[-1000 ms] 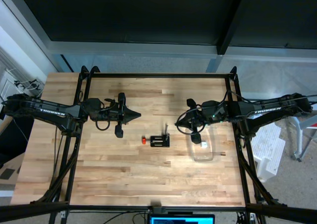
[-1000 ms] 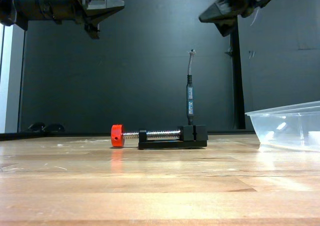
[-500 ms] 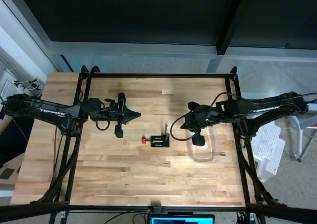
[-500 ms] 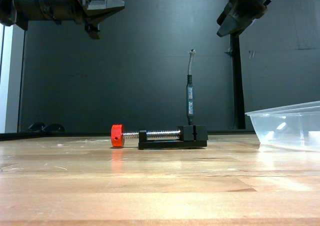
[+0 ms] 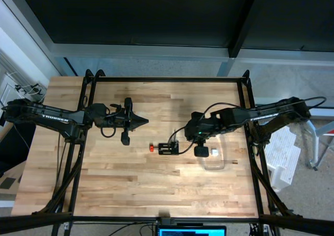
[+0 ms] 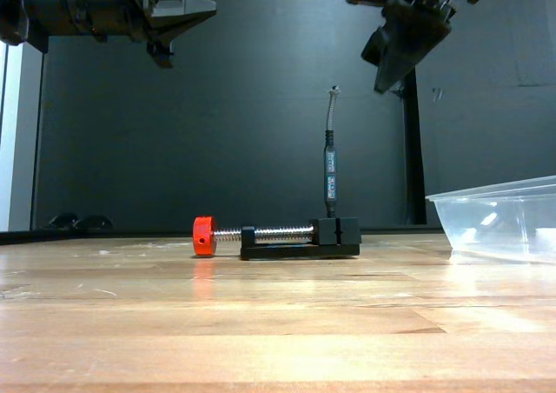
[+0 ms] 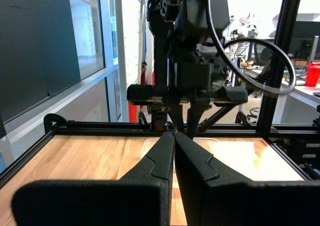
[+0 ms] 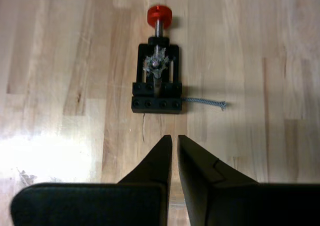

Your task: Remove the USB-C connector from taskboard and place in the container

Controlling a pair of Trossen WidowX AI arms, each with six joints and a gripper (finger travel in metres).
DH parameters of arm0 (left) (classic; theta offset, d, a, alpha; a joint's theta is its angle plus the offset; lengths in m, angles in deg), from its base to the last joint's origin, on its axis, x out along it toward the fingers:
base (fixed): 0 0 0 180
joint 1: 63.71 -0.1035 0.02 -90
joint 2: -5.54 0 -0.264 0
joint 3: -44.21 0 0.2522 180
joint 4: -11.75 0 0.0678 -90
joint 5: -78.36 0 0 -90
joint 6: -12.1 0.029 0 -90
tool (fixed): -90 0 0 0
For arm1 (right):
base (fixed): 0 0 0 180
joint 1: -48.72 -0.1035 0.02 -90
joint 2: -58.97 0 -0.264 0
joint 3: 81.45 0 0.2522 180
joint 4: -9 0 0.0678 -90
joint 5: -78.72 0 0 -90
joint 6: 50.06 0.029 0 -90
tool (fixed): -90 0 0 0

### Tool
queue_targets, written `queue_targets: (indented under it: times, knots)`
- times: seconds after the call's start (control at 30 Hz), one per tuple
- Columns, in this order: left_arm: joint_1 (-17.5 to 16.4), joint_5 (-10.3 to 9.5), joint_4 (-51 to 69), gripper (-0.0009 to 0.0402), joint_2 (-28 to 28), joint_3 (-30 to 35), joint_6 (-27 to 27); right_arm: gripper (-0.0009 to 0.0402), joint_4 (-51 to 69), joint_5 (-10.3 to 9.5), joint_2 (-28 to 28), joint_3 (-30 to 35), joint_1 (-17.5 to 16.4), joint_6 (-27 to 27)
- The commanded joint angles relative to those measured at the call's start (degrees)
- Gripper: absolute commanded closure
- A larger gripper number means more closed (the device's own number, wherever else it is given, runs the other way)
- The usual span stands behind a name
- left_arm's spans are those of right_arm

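The taskboard (image 5: 168, 148) (image 6: 300, 238) (image 8: 156, 84) is a small black block with a red knob, lying mid-table. The USB-C connector (image 6: 330, 174) (image 5: 175, 137) stands upright in its right end, with a frayed grey stub on top. My right gripper (image 5: 186, 134) (image 6: 380, 85) (image 8: 174, 137) is shut and empty. It points down and hangs above the connector, a little to its right. The container (image 5: 215, 163) (image 6: 504, 219) is a clear tray right of the block. My left gripper (image 5: 146, 121) (image 6: 211, 10) (image 7: 174, 134) hovers shut and empty, high over the table's left half.
A small white block (image 5: 214, 153) lies inside the clear tray. The black frame rails (image 5: 167, 80) run round the table's back and sides. Bare wood lies between the block and the near edge.
My right arm has swung left from above the tray toward the black block and tipped its gripper downward. The left arm, the block and the connector have not moved.
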Motion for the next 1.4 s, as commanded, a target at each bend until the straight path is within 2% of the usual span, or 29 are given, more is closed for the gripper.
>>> queue_targets:
  times: [0.03,0.3,0.37,0.53,0.9,1.4]
  knots:
    - [0.0,0.02,-0.02,0.0393,0.0,0.0,0.02,0.0346,0.15,0.07,-2.99,1.97,-0.07,0.85]
    - [0.0,0.02,-0.02,0.0393,0.0,0.0,0.02,0.0279,0.55,0.46,-8.41,5.57,-0.15,1.36]
    - [-0.02,0.02,-0.02,0.0393,0.0,0.0,0.02,0.0266,0.55,1.07,-9.46,6.36,-0.15,1.46]
    - [0.0,0.0,0.0,0.0393,0.0,0.0,0.02,0.0246,0.68,1.07,-11.45,7.52,-0.26,1.46]
    - [-0.02,0.02,-0.02,0.0393,0.0,0.0,0.02,0.0242,1.6,1.05,-16.9,11.69,-0.33,1.03]
    - [0.0,0.02,0.02,0.0393,0.0,0.0,0.02,0.0243,1.01,1.07,-20.83,12.46,-0.5,0.07]
